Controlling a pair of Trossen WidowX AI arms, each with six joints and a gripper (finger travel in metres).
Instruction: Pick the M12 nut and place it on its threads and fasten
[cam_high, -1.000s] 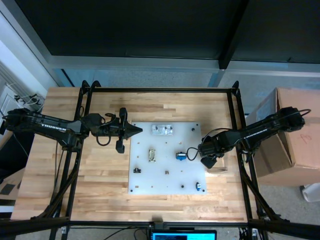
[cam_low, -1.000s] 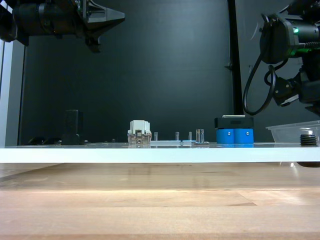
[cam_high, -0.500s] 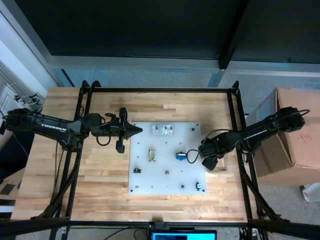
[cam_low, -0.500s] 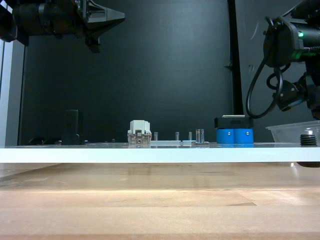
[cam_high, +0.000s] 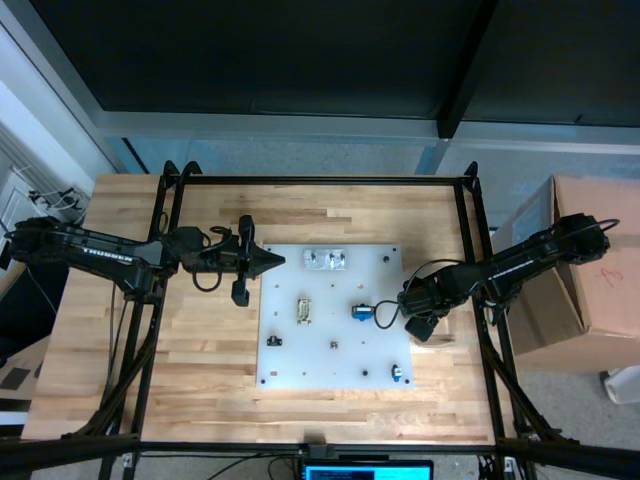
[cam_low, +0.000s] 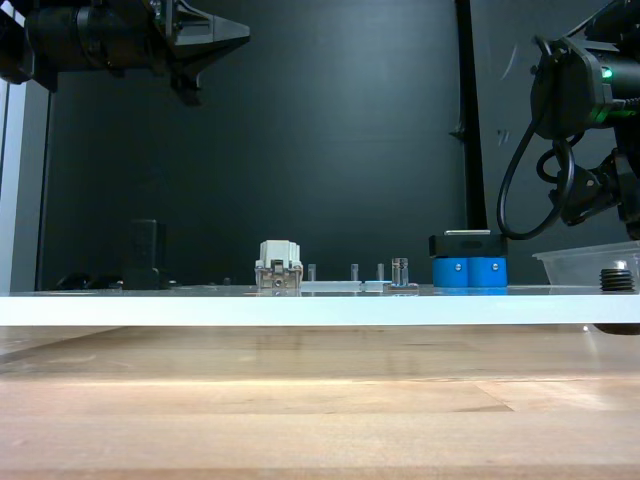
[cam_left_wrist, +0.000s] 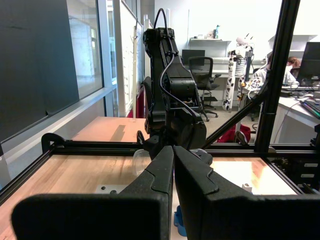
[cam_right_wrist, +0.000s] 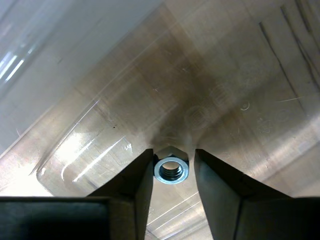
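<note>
M12 nut (cam_right_wrist: 171, 170) lies flat in the clear tray (cam_right_wrist: 100, 125); right gripper (cam_right_wrist: 173, 157) jaws straddle it, open, not gripping. Left gripper (cam_left_wrist: 172, 150) is raised at the board's (cam_high: 300, 360) left edge, jaws closed and empty. Pick, seating and fastening are all left to do.

Silver M12 nut (cam_right_wrist: 171, 170) lies flat in clear tray (cam_right_wrist: 210, 70).

Both arms are matt black with slim tubular links; the left arm (cam_high: 70, 243) bears white lettering (cam_high: 105, 257). On the right arm (cam_high: 525, 252), a black cable (cam_low: 510, 190) loops at the wrist beside a small green light (cam_low: 604, 72). The left gripper (cam_left_wrist: 173, 150) and right gripper (cam_right_wrist: 172, 153) have smooth, black, wedge-shaped fingers tapering to narrow tips.
</note>
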